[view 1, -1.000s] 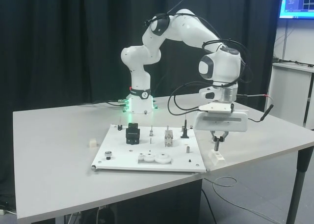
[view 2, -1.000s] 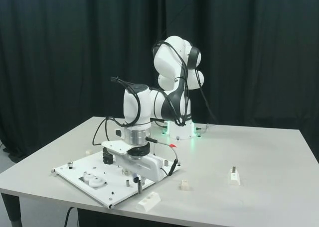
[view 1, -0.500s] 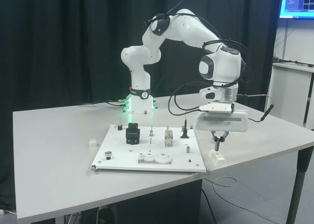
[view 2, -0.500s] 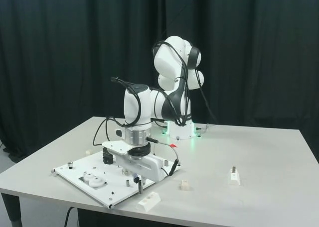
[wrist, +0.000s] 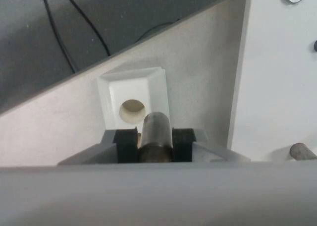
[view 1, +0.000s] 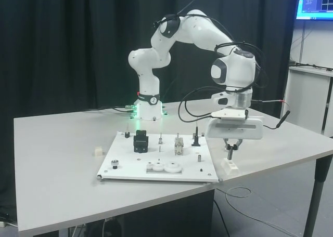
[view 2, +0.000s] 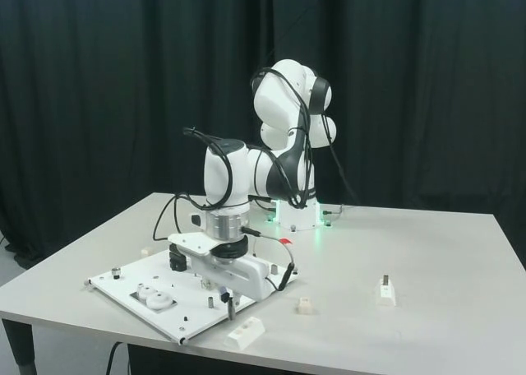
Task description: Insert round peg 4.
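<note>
End effector (wrist: 155,145) grips round peg (wrist: 155,132) above the white block (wrist: 133,103).
The peg tip seems just beside the block's hole (wrist: 132,110), near the worktop (wrist: 64,132) edge.

No text, label, brand or number could be read in any of the views. The monitor (view 1: 315,3) at the upper corner of the first room view showed light lines and marks, too small to make out. The base ring (view 1: 148,99) of the arm bore a small mark that could not be read either.
</note>
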Controlling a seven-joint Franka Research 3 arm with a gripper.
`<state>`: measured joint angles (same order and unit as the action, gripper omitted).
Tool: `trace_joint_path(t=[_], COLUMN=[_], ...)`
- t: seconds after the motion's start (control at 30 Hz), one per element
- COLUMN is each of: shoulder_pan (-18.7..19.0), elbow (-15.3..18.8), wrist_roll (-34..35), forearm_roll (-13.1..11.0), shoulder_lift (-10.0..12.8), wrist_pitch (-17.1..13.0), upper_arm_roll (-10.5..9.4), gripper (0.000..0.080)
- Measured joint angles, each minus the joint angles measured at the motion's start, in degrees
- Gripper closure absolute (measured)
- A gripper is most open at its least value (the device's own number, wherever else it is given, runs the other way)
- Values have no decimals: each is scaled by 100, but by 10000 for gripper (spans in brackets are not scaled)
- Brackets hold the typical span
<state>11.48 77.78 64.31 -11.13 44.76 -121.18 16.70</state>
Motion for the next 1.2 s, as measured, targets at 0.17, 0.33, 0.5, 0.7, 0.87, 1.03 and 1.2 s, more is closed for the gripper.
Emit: trace_joint_path(t=[0.17, 0.33, 0.5, 0.7, 0.87, 1.03, 1.2], shoulder_pan=[0, -2, -17, -133, -265, -404, -536], elbow=[-4, -11, -14, -13, -5, 23, 90], wrist_roll=[-9, -63, -119, -337, -517, -718, -898], forearm_roll=[75, 195, 313, 404, 406, 406, 405], shoulder_lift=[-9, -60, -155, -302, -394, -442, -477], wrist_pitch=[8, 135, 384, 692, 859, 938, 947], upper_arm_roll=[28, 84, 166, 179, 180, 180, 180], gripper=[659, 659, 659, 659, 659, 659, 659])
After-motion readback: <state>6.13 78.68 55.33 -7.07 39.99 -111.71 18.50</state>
